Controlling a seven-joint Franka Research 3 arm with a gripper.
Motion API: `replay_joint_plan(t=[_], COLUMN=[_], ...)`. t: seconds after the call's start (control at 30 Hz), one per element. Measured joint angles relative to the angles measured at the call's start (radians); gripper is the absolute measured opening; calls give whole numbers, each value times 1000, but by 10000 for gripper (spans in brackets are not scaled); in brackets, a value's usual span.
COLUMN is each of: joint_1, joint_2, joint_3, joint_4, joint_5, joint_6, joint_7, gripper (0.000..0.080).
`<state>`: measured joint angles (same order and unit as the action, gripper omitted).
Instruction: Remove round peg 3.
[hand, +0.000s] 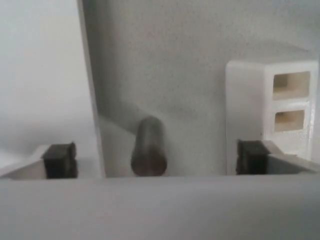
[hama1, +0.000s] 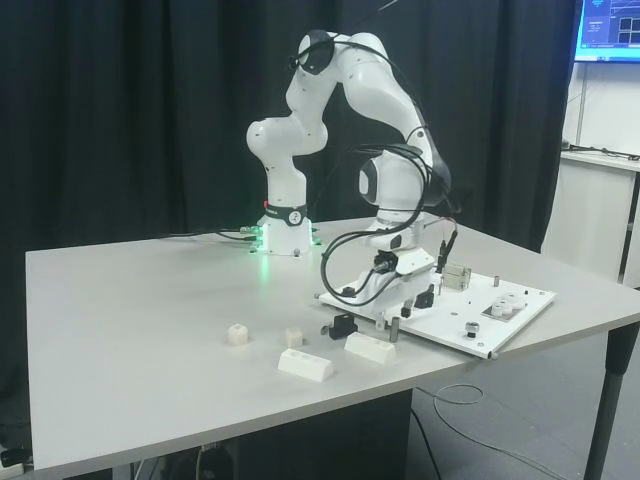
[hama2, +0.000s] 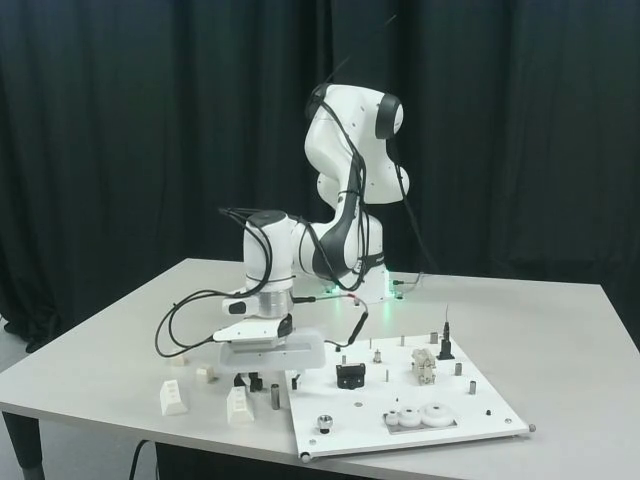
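The arm is bent low over the near-left corner of the white board (hama2: 480, 420), at the worktop (hama1: 130, 330) edge, with the end effector (hand: 155, 159) lowered almost to board level. In the wrist view its two black pads (hand: 60, 160) stand well apart, one on each side of a grey round peg (hand: 149, 146) that rises upright from the board. There is clear space between the peg and each pad, so nothing is clamped yet. I take this peg to be round peg 3, though no marking confirms it.

The peg sits close to the board's edge (hand: 90, 90), with a white slotted block (hand: 280, 110) standing on the board beside it, near one pad. In the second room view the peg (hama2: 274, 392) shows as a short dark post just under the wrist.

As for progress, the approach looks done: the end effector straddles the peg at grasping height. What remains is the whole of the removal itself: bringing the pads together on the peg, drawing it straight up out of its hole, and setting it aside.

Off the board, three white blocks (hama1: 305, 364) lie on the worktop nearby, and other small posts and a pair of gears (hama2: 420, 417) remain on the board.
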<state>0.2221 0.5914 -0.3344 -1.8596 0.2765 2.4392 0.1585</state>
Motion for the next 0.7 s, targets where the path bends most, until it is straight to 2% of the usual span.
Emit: replay_joint_plan(t=[0.13,0.17,0.5,0.53,0.7], joint_1=[0,0,0,0,0], joint_2=[-6,-8,-31,-33,-37], joint_3=[0,0,-1,-2,-3], joint_4=[12,15,47,49,62], joint_5=[0,0,0,0,-1], joint_6=[-21,-29,-111,-118,-144], joint_7=[0,0,0,0,0], gripper=[658,770,770,799,799])
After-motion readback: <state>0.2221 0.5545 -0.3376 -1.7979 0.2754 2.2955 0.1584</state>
